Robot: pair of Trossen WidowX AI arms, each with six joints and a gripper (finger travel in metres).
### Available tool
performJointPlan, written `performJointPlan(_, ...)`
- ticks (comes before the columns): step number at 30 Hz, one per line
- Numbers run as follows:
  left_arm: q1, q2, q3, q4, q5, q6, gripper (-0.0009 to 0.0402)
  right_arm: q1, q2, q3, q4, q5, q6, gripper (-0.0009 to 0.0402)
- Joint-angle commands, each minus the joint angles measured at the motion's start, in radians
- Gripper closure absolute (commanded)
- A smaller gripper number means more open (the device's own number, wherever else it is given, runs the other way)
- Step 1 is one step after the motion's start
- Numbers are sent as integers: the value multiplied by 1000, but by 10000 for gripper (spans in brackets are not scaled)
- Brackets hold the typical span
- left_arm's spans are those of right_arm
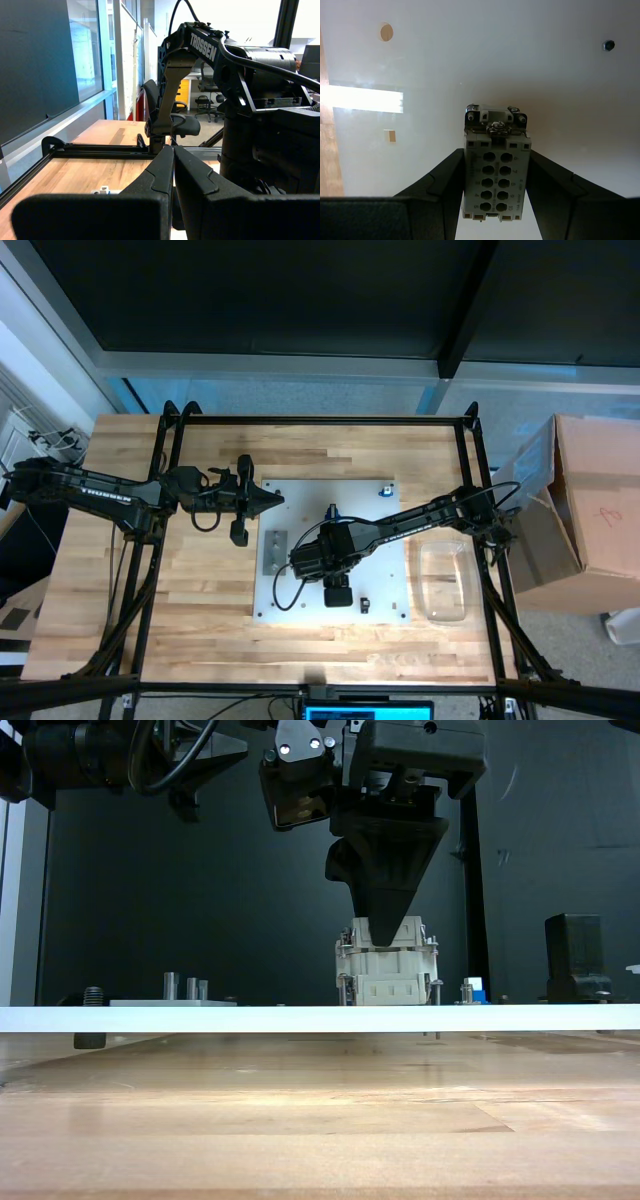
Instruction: Remove the HAN10E connector from the taskboard and place in the container
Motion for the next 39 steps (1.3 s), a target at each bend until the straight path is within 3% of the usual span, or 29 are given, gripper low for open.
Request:
performJointPlan(1,0,0,0,0,0,0,393,0,-16,1,-5,2,-8,387)
performJointPlan(18,0,0,0,0,0,0,393,0,-136,1,-56,3,-7,389)
performJointPlan(32,0,0,0,0,0,0,393,-6,-169,-5,-88,0,19,389)
performJointPlan(39,0,0,0,0,0,0,393,-54,-256,-120,-87,2,24,389)
